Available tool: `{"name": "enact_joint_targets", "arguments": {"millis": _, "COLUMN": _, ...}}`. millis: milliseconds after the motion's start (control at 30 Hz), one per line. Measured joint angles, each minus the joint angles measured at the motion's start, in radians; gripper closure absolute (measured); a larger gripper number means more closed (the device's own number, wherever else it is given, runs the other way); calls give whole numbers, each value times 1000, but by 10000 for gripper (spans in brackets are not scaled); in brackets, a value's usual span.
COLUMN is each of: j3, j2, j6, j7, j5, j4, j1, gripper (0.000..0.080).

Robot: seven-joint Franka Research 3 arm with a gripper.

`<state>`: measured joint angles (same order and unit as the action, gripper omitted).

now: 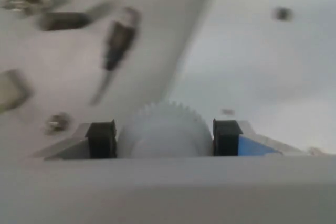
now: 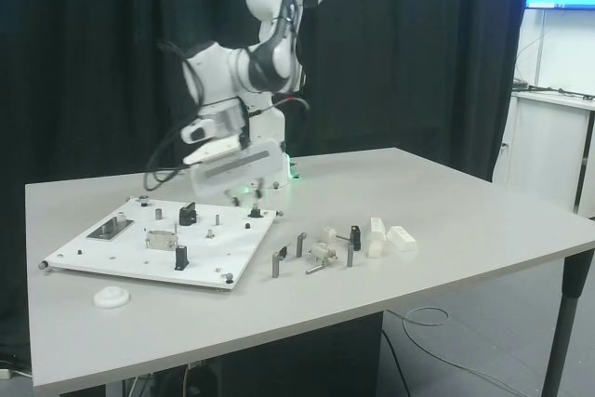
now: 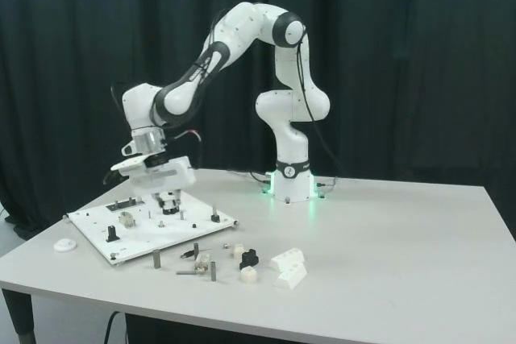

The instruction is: Place medium gear.

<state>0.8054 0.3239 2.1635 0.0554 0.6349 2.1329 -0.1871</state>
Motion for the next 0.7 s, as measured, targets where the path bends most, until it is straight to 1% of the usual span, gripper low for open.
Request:
{"name": "enact_joint_targets", "arguments": {"millis": 133, "j3": 0, "j2": -24, "j6": 0, "j7": -43, "j5": 0, "j4": 22, "j1": -66, "gripper": 404}}
{"name": "enact_joint_targets", "arguments": {"millis": 433, "j3": 0, "j2": -83, "j6": 21, "j7": -189, "j5": -3, "j4": 69, "j1": -251, "gripper": 404}}
{"name": "enact_joint_targets", "arguments": {"millis": 700, "j3": 0, "j2": -104, "j6": 67, "j7": -342, "j5": -34, "j4": 88, "j1": -419, "gripper": 404}}
